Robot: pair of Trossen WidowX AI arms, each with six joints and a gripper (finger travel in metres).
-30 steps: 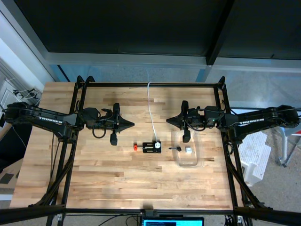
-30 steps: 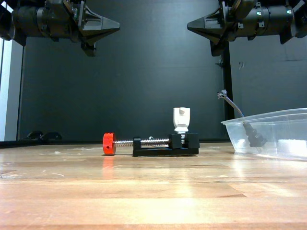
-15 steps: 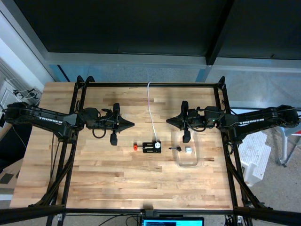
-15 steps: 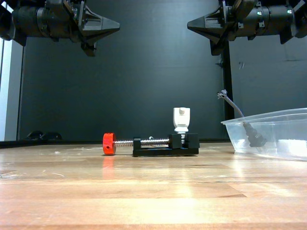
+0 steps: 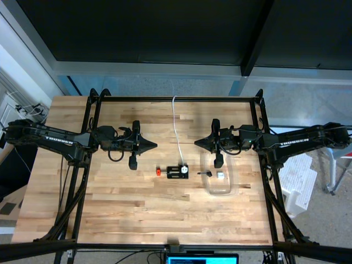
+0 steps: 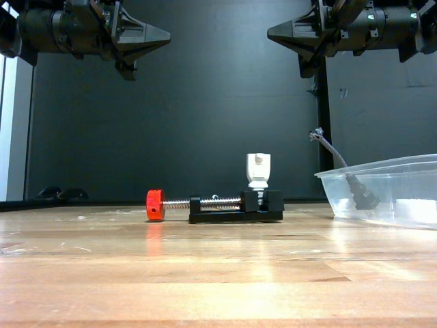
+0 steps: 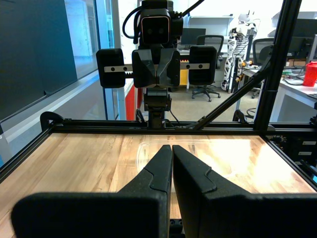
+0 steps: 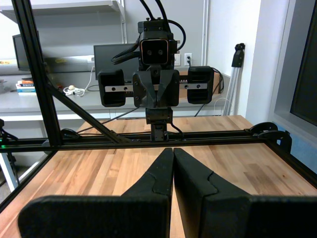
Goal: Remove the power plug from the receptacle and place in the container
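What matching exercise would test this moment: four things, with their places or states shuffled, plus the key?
Things:
1. power plug
2. receptacle
3. left tool
4. right tool

Places or states:
A. shut, raised high on the container's side of the table
B. upright in the black clamp
C. lying inside the container
D. shut, raised high on the red-orange knob's side of the table

Pairs: 1-C, 2-B, 3-D, 4-A

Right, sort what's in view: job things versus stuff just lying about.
Job: power plug, lying in the container; receptacle, in its clamp; left gripper and right gripper, both shut, high above the table either side of the receptacle.
Lying about: small white cube, in the container.
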